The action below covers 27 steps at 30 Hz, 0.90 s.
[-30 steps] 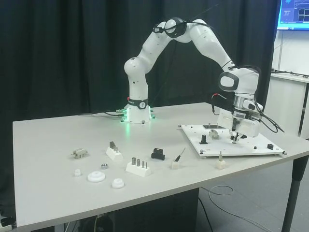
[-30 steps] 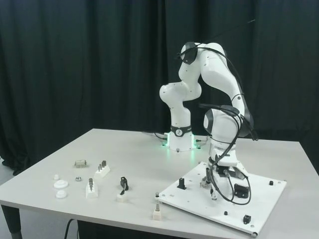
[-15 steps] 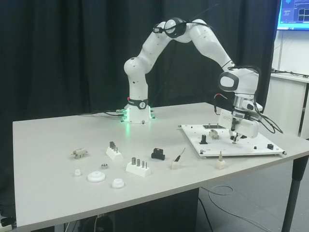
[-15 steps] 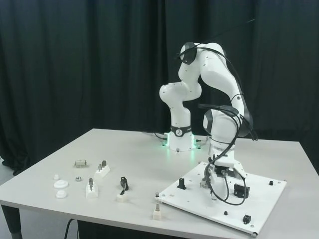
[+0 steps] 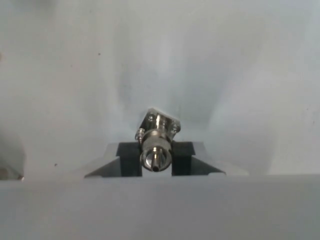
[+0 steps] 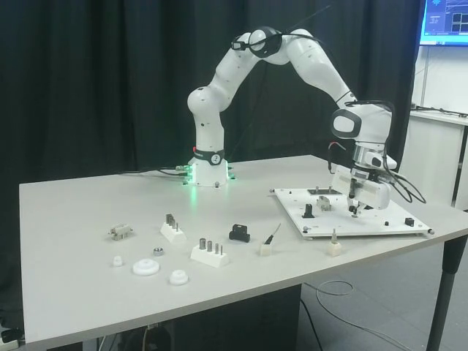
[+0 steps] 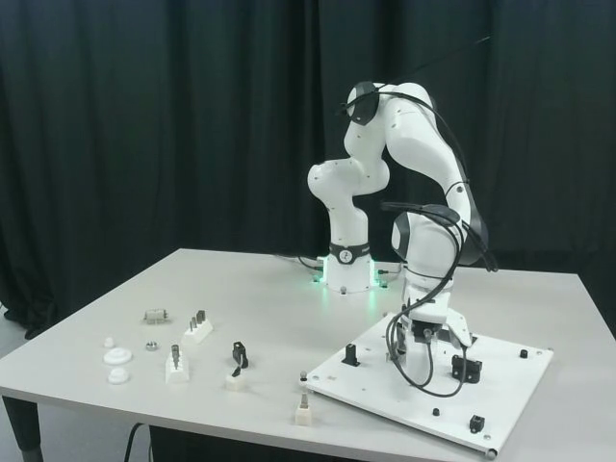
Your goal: Insert BNC.
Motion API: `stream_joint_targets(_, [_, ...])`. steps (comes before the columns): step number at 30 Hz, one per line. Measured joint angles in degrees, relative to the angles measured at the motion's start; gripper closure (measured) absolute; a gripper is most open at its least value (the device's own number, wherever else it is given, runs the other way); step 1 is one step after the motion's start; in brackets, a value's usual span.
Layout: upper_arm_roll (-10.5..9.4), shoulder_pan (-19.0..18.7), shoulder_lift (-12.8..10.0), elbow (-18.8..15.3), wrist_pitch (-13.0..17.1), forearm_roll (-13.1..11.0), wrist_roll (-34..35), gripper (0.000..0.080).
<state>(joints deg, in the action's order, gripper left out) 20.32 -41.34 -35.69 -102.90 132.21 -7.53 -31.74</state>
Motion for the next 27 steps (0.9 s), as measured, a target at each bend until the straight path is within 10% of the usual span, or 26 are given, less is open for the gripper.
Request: stream_joint_targets(27, [-1.3,1.39,0.0,0.1,0.13,0.0,-2.77,0.0678])
